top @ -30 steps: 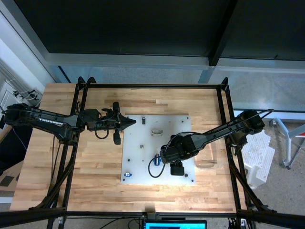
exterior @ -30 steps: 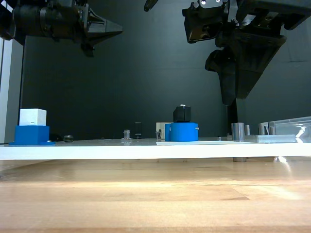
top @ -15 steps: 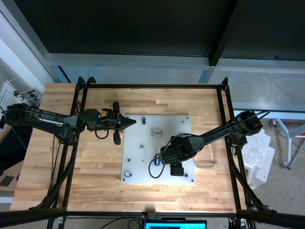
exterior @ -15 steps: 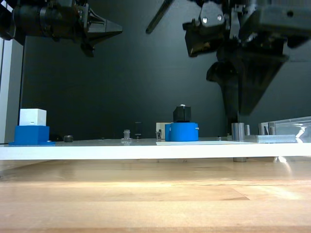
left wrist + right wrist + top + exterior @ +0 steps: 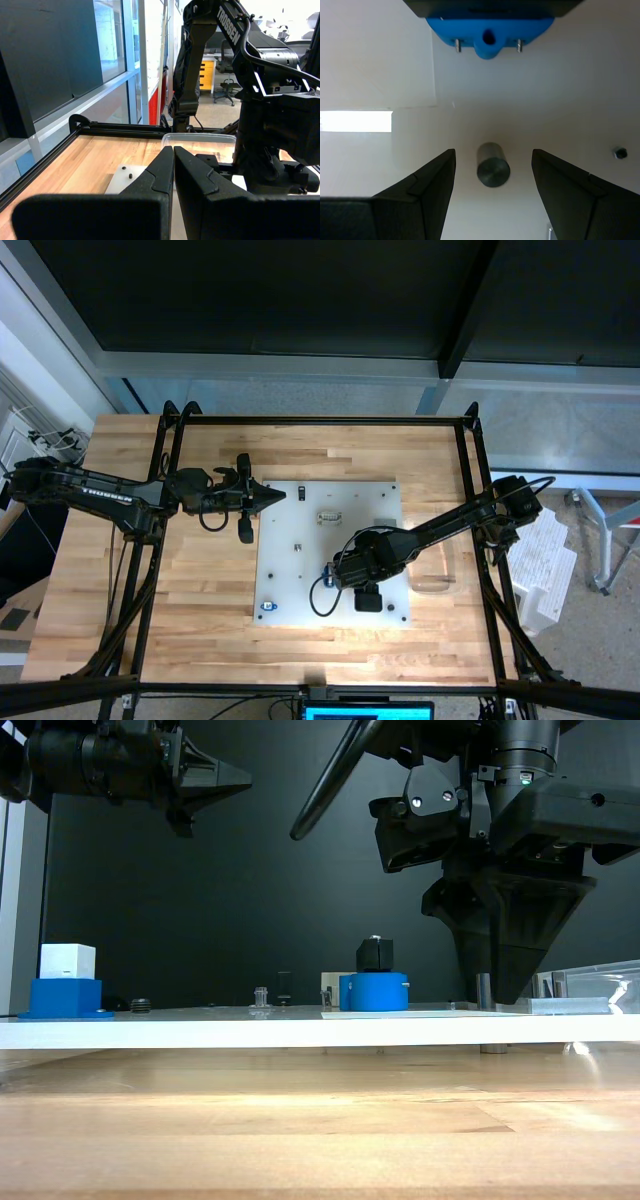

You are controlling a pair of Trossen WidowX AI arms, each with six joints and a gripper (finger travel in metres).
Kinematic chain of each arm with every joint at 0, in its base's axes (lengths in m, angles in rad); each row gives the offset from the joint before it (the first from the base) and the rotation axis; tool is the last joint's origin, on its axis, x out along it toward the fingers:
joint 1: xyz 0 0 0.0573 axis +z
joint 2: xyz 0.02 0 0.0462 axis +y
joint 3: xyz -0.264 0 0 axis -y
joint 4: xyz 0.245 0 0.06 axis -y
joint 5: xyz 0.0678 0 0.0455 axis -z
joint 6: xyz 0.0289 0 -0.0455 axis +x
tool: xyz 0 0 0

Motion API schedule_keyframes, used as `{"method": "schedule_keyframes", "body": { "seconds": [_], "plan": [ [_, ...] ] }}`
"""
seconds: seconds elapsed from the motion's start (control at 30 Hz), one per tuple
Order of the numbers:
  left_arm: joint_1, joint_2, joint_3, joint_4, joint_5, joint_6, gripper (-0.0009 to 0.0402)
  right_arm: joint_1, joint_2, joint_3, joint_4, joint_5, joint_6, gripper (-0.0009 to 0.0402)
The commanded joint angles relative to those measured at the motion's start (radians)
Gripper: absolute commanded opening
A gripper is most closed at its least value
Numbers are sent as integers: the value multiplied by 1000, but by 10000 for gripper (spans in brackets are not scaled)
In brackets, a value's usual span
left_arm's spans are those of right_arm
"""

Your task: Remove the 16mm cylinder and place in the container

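The wooden table (image 5: 200,620) fills the lower half of the high view, with the white square board (image 5: 290,580) lying at its centre.

The left arm reaches in from the left edge. The left gripper (image 5: 268,497) hangs high above the board's upper left corner, and at the top left of the low view (image 5: 235,782) it is well clear of everything. In the left wrist view its fingers (image 5: 160,175) are pressed together with only a thin seam between them, holding nothing.

The right arm slants in from the right, and the right gripper (image 5: 355,575) points down over the lower right part of the board.

The container (image 5: 440,570) sits on the table just beside the board's right edge, and shows at the right edge of the low view (image 5: 600,982).

The blue fitting (image 5: 378,990) stands on the board just left of the right gripper (image 5: 495,990).

The 16mm cylinder (image 5: 493,171) stands upright on the board. The right gripper (image 5: 493,152) is spread wide, with one finger (image 5: 430,200) on each side of the peg and a gap showing on both sides, so it grips nothing. In the low view the cylinder (image 5: 485,990) shows at the gripper's tips.
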Motion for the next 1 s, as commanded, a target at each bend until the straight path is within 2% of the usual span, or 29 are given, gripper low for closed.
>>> {"method": "schedule_keyframes", "body": {
  "seconds": [0.03,0.5,1.0],
  "plan": [
    [0,0,0,0,0,0,0,0,0,0,0,0,0,203],
    [0,0,0,0,0,0,0,0,-1,0,2,0,-3,100],
    [0,0,0,0,0,0,0,0,-6,0,1,0,-3,18]
  ]
}}
